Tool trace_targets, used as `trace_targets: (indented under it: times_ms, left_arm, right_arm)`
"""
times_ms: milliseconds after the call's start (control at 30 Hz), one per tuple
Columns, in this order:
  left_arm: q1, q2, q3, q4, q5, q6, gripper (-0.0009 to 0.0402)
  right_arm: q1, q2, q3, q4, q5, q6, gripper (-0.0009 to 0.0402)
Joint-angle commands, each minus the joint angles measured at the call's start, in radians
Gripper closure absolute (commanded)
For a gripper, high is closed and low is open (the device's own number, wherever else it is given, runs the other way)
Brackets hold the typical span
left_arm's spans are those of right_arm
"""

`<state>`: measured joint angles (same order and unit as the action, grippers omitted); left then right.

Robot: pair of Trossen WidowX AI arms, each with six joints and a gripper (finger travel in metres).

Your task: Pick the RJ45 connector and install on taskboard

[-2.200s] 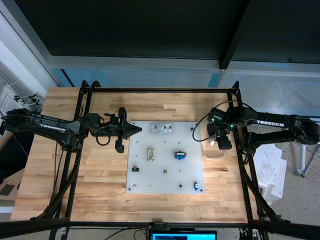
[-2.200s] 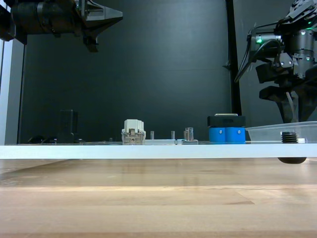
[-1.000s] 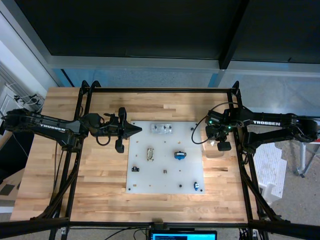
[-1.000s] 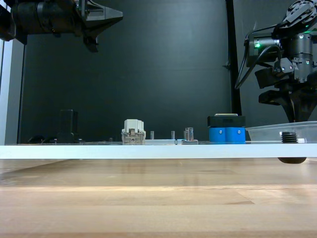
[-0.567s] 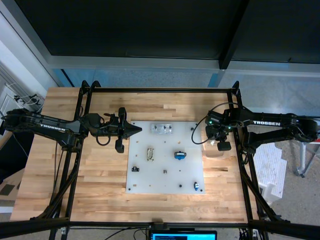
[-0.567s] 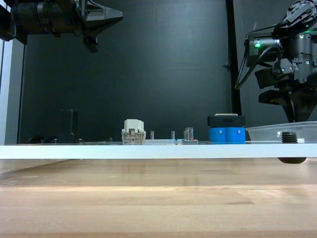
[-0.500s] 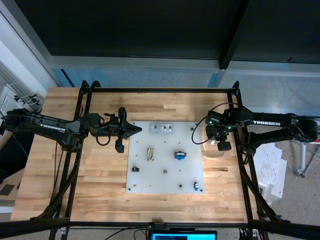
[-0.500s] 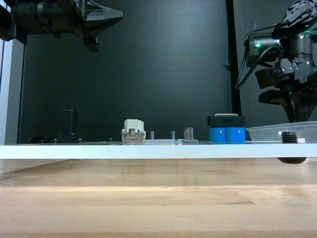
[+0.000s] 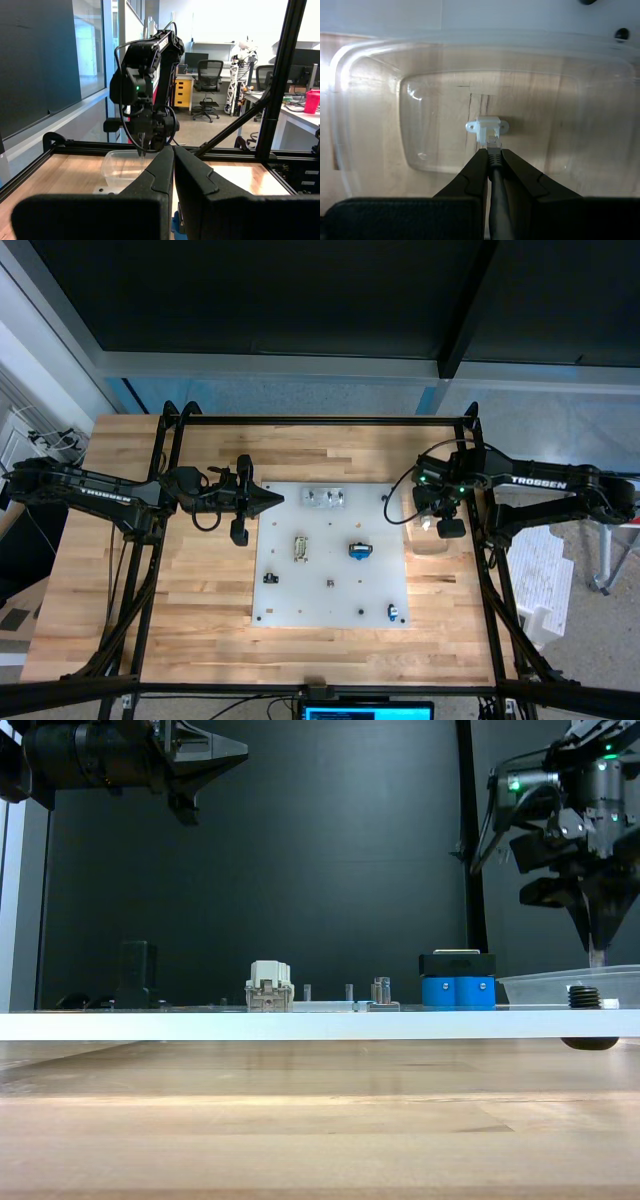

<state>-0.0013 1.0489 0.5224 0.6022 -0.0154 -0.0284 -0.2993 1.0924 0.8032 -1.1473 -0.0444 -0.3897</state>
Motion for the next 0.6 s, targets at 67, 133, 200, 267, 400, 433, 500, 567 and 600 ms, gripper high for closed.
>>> trace_targets:
  times_ms: [67,133,200,267,400,433,500,567,600]
  left_arm:
    - [0.0,0.0,0.0,0.0,0.0,0.0,0.0393]
    - [0.0,0.0,0.0,0.0,0.0,0.0,0.0393]
    - [0.0,0.0,0.0,0.0,0.0,0.0,0.0393]
    - [0.0,0.0,0.0,0.0,0.0,0.0,0.0393]
    - [0.0,0.0,0.0,0.0,0.0,0.0,0.0393]
    - [0.0,0.0,0.0,0.0,0.0,0.0,0.0393]
    - [0.0,0.0,0.0,0.0,0.0,0.0,0.0393]
    - [0.0,0.0,0.0,0.0,0.0,0.0,0.0393]
    - [0.0,0.0,0.0,0.0,0.0,0.0,0.0393]
  right_arm:
    - [0.031,0.0,0.068,-0.066,0.0,0.05,0.0393]
    - [0.048,0.0,0.1,-0.092,0.0,0.076,0.0393]
    - [0.072,0.0,0.13,-0.113,0.0,0.1,0.0393]
    - [0.097,0.0,0.16,-0.134,0.0,0.121,0.0393]
    - [0.145,0.0,0.209,-0.16,0.001,0.173,0.0393]
    - [0.157,0.001,0.218,-0.166,0.001,0.185,0.0393]
    - [0.186,0.003,0.235,-0.178,0.002,0.212,0.0393]
    - [0.224,0.003,0.243,-0.181,0.014,0.247,0.0393]
    - [0.246,0.003,0.246,-0.181,0.032,0.264,0.0393]
